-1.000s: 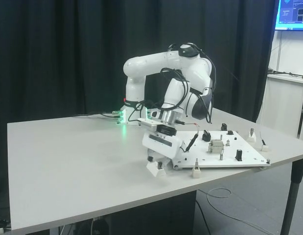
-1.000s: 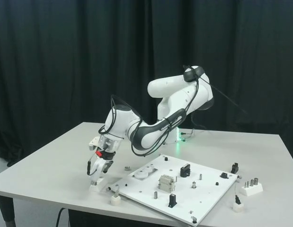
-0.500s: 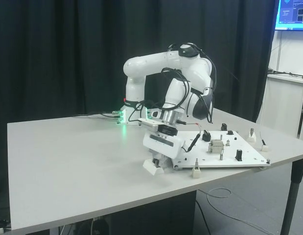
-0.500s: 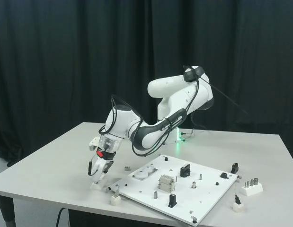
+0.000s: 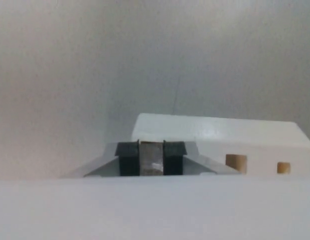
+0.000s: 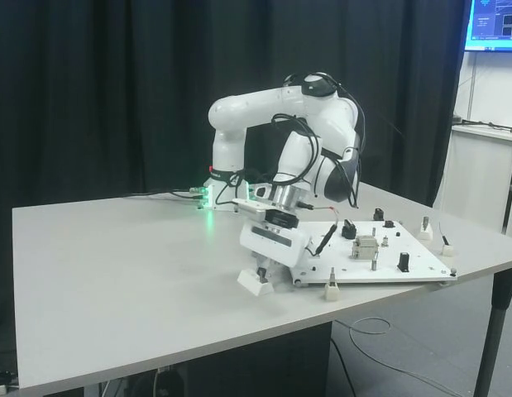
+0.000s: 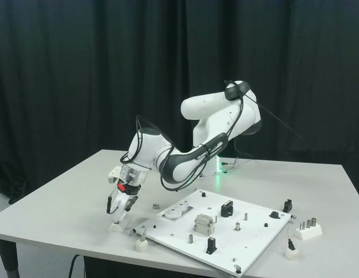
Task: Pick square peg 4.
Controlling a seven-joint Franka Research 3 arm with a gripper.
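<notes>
Square peg 4 (image 5: 150,159) sits, apparently clamped, between the gripper (image 5: 150,158) fingers.

I see my white arm (image 6: 276,132) bent low over the grey desk (image 6: 115,256), its pincer (image 6: 261,273) down at a small white block (image 6: 256,283) beside the white board (image 6: 380,260).

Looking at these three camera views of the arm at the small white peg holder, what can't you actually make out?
- Wrist view: the lower part is filled by a blurred white band, hiding the table below the gripper.
- Wrist view: the peg between the black fingers is partly hidden; its shape is unclear.
- First room view: the gripper's own body hides the peg holder top.
- Second room view: the small parts on the white board are too small to identify.
</notes>
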